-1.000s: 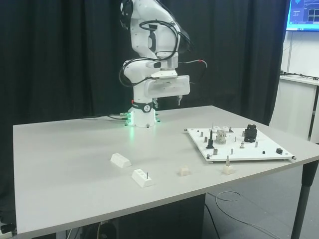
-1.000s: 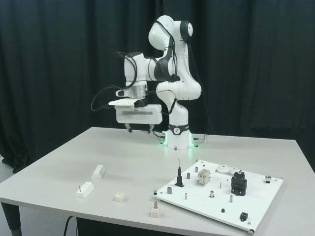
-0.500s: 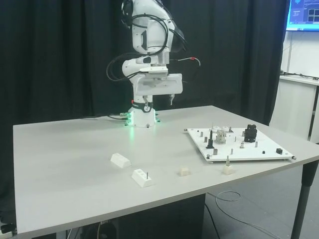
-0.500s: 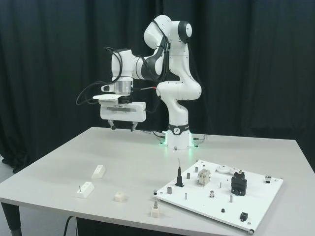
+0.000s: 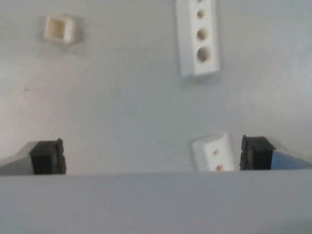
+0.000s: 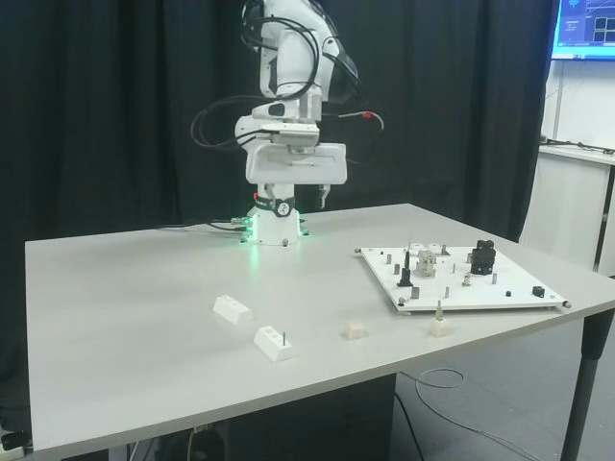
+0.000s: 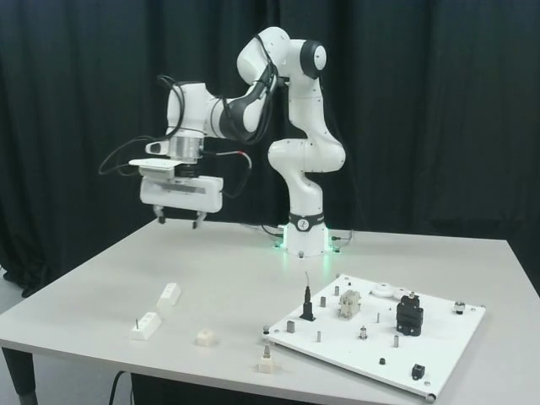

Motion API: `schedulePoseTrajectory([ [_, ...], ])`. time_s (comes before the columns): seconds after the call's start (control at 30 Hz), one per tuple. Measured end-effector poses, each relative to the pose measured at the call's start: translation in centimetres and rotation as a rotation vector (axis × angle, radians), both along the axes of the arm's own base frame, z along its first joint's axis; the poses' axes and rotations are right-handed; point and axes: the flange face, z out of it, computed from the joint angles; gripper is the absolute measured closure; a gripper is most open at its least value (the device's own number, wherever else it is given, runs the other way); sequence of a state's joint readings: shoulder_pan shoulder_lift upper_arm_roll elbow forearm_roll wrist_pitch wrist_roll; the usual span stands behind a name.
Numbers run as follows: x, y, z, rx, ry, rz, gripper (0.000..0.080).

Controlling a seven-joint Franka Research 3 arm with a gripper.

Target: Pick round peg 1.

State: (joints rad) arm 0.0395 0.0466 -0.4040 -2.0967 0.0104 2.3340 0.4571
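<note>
While the tool [image 7: 178,221] is held high above the counter [image 6: 144,288] with jaws apart, the peg [image 6: 284,336] is not yet grasped.

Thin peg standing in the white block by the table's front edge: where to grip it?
Grip the peg by its bare upper shaft, coming straight down from above. It stands upright with its foot seated in the white block, so only the top is free.
</note>
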Motion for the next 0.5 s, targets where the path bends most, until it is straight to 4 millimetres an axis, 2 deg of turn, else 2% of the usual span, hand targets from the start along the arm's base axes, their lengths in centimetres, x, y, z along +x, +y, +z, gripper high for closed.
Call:
schedulePoseTrajectory([
  [0.23,3.3,-2.0,-0.7,-0.021,0.012,0.167,0.0003],
  [0.5,7.2,-2.2,-1.8,-0.018,0.050,0.302,0.0003],
])
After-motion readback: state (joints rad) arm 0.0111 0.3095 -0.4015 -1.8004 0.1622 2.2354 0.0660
